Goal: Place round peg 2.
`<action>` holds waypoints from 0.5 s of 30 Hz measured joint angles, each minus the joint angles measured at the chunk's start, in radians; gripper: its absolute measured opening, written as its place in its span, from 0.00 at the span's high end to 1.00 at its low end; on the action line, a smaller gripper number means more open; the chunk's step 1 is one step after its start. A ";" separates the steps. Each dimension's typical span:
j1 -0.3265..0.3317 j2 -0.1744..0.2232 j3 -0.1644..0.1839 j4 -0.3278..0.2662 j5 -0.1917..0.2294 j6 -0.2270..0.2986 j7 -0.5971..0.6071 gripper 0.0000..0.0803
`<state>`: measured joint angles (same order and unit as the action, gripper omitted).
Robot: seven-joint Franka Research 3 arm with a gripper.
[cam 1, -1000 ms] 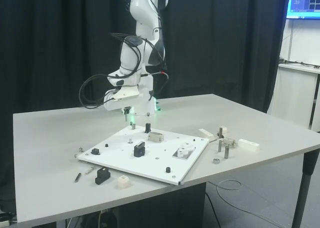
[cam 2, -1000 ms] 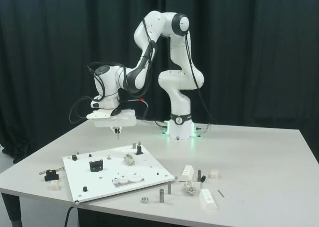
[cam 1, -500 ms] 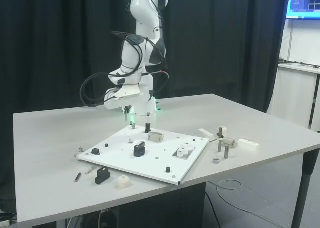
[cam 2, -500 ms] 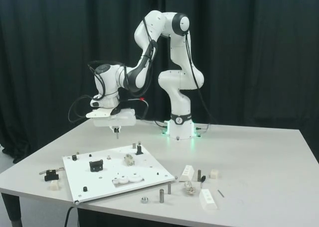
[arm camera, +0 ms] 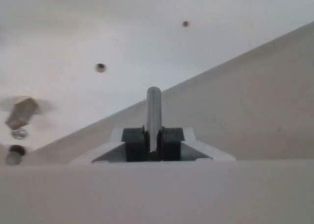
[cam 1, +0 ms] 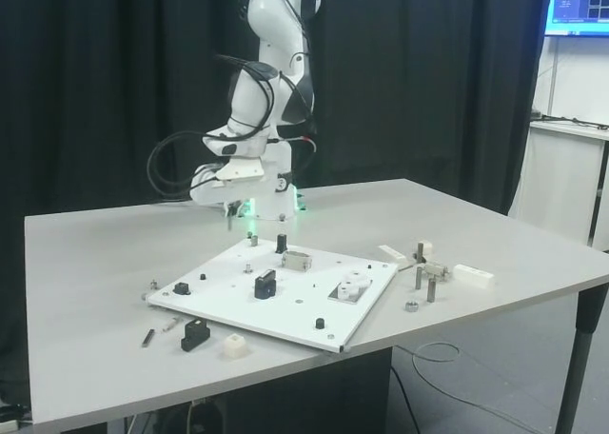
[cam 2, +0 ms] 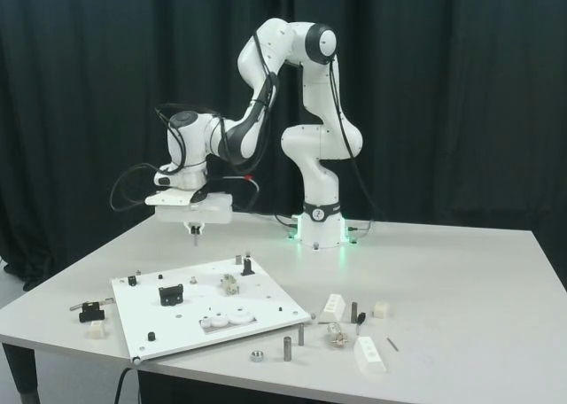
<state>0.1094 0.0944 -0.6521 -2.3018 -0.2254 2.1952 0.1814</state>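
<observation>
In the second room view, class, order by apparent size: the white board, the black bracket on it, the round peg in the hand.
1. white board
2. black bracket
3. round peg, clamped in the hand

White jointed arm (cam 2: 266,94), black cables (cam 2: 133,187)

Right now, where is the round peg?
The round peg is clamped upright in the end effector, in the air above the white board's far edge, in the second room view.

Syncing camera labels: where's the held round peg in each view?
Wrist view: round peg centre, clamped in the hand.
First room view: peg under the hand, beyond the white board.
Second room view: peg above the board's far edge.
Shared landmark: the white board.
</observation>
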 joint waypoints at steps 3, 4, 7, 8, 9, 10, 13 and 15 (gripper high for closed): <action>-0.004 0.012 -0.006 0.007 -0.023 0.020 -0.021 0.92; -0.006 0.016 -0.009 0.009 -0.027 0.026 -0.029 0.92; -0.017 0.034 -0.017 0.017 -0.037 0.045 -0.067 0.92; -0.021 0.040 -0.020 0.020 -0.037 0.052 -0.079 0.92; -0.026 0.047 -0.023 0.022 -0.037 0.057 -0.093 0.92; -0.031 0.054 -0.027 0.025 -0.037 0.061 -0.105 0.92; -0.047 0.076 -0.036 0.031 -0.037 0.078 -0.144 0.92; -0.059 0.090 -0.041 0.033 -0.037 0.094 -0.165 0.92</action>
<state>0.0505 0.1846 -0.6928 -2.2688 -0.2629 2.2890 0.0159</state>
